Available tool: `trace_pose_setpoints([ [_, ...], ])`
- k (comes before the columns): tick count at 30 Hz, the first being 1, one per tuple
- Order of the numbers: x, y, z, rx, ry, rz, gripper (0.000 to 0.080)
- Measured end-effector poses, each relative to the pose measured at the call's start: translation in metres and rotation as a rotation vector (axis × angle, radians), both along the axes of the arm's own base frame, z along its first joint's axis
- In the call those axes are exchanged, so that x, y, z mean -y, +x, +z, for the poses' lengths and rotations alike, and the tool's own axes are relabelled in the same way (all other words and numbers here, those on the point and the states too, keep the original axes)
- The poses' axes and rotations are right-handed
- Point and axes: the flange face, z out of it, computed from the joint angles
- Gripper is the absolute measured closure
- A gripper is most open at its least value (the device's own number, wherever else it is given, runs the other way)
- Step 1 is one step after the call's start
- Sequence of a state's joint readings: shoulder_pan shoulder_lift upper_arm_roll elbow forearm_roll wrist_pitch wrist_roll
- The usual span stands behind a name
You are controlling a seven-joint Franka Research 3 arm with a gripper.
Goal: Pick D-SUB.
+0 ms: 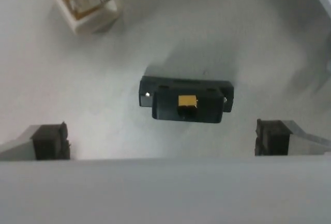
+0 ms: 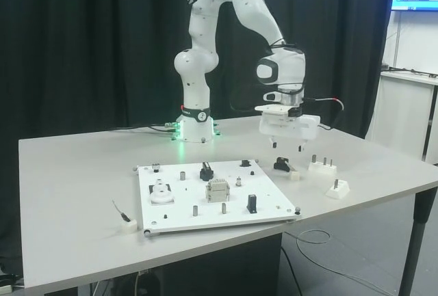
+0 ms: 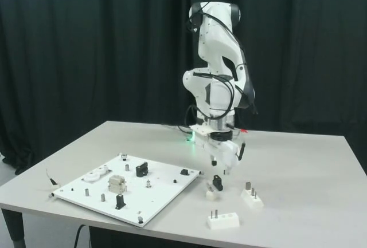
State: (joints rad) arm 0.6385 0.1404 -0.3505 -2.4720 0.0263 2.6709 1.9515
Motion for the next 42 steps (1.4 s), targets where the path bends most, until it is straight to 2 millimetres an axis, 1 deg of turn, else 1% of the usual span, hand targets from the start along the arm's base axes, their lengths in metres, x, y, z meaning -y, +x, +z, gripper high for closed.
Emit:
trace_pose_setpoints([
  [12,0.000,0.000,-0.016,-0.004,-0.018,0.031,0.0003],
  [31,0.006,0.002,-0.044,0.010,-0.036,0.029,0.0003],
  [42,0.002,0.000,-0.052,0.001,-0.022,0.035,0.0003],
])
